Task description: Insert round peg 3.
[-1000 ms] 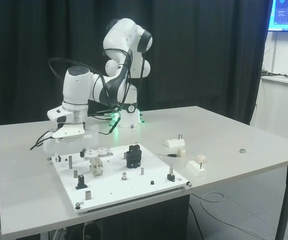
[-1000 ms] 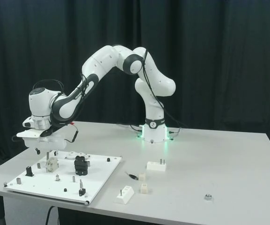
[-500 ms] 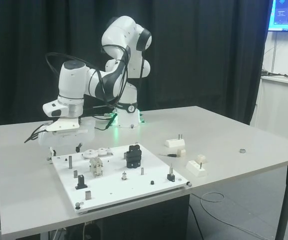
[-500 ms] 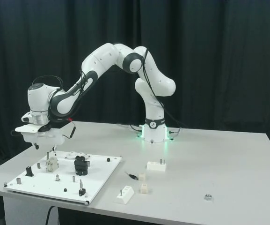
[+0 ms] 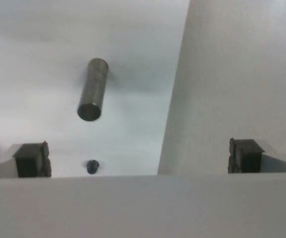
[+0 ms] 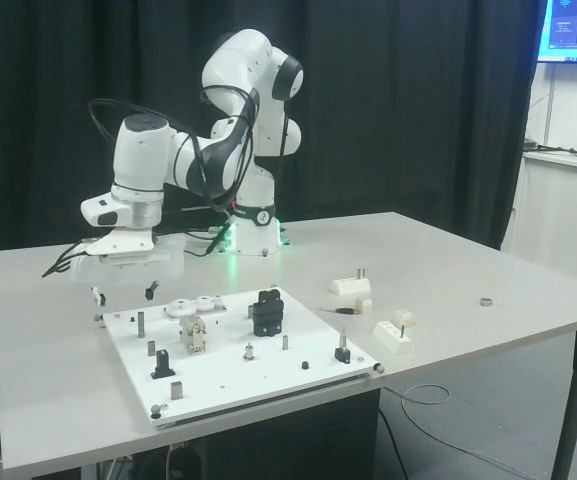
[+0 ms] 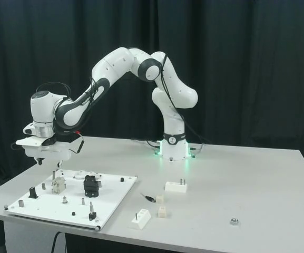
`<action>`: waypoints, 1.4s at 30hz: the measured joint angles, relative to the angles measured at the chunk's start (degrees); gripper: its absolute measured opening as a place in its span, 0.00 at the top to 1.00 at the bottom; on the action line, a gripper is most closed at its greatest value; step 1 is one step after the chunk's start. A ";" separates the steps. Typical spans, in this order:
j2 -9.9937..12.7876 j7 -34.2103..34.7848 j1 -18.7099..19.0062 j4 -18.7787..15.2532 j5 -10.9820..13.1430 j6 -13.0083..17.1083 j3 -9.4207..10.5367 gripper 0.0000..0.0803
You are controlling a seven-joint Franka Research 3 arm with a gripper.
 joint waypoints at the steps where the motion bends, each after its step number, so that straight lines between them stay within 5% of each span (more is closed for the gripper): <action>1: 0.00 0.00 0.00 0.00 -0.16 0.04 -0.08 0.00; 42: 2.00 -0.01 -0.94 -0.09 -0.25 6.11 0.53 0.00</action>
